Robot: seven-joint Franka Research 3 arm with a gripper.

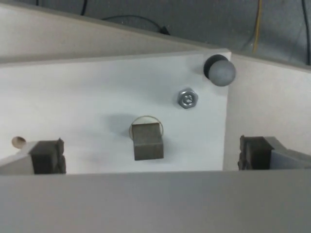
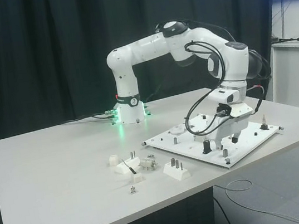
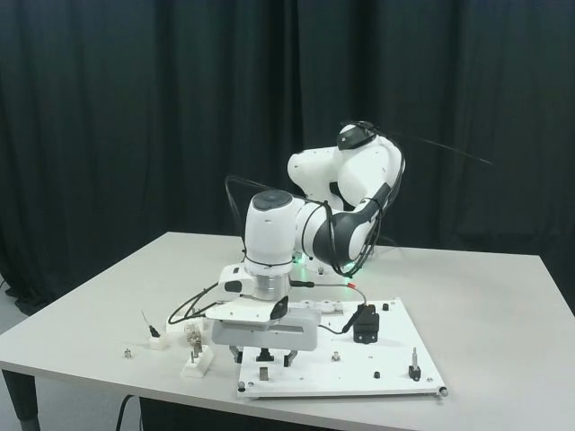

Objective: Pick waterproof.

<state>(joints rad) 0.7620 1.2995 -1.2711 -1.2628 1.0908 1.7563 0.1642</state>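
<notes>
The waterproof part [image 1: 147, 141], a small grey block, stands upright on the white board [image 1: 87, 97] near one corner of it, directly below the wrist camera and between the two fingertips. The hand [image 1: 150, 158] is spread wide, its pads [image 1: 47, 157] well apart from the block on either side, touching nothing. Near the block sit a hex nut [image 1: 186, 98] and a grey ball-headed knob [image 1: 220, 70] at the board's corner. The board lies on the grey bench [image 2: 50, 160], where small white fixtures [image 2: 176, 169] rest beside its edge.
</notes>
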